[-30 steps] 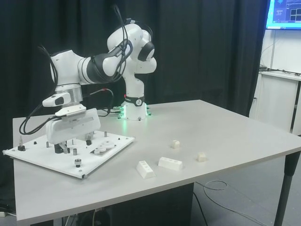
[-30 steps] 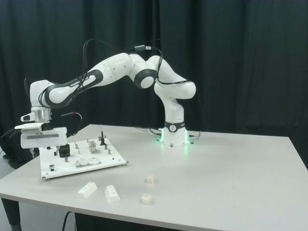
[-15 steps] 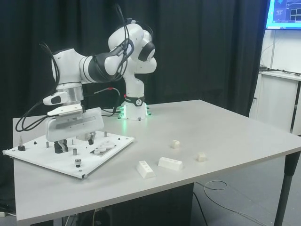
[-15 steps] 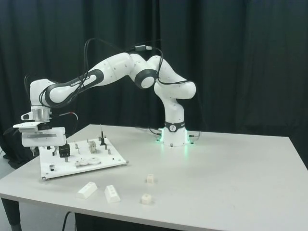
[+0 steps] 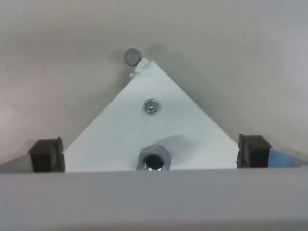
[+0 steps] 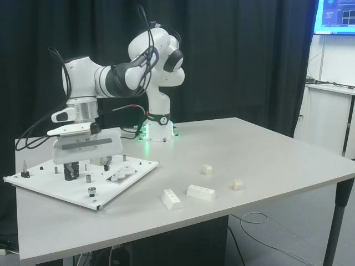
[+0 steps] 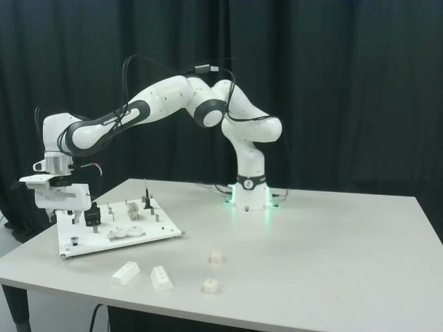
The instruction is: Remove bolt 4.
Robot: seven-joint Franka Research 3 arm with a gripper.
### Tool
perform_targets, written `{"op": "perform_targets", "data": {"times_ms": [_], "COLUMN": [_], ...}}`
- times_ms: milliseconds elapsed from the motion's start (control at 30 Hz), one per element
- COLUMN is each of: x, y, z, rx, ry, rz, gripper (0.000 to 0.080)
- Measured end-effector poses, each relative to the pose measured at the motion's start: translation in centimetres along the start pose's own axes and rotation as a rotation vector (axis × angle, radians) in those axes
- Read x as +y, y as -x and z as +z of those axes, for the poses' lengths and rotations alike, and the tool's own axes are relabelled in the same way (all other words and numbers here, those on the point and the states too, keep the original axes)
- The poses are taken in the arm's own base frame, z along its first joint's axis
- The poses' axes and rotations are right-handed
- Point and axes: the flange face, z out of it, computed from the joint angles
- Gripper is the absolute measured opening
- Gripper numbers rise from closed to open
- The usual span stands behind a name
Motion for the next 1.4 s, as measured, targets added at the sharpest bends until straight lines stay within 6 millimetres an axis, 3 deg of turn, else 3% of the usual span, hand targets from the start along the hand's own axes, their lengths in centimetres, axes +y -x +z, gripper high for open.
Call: {"op": "perform_targets", "data": {"times_ms": [533, 1000, 1400], "x": [0.2, 0.6, 0.1], "y": [-0.1, 0.1, 0.6], "z": [0.1, 1.3, 3.0], "rx": [0.017, 0.031, 0.019], "ry": [0.043, 0.091, 0.108], "rz": [0.476, 0.739, 0.823], "gripper": [0.0800, 0.0800, 0.0800]}}
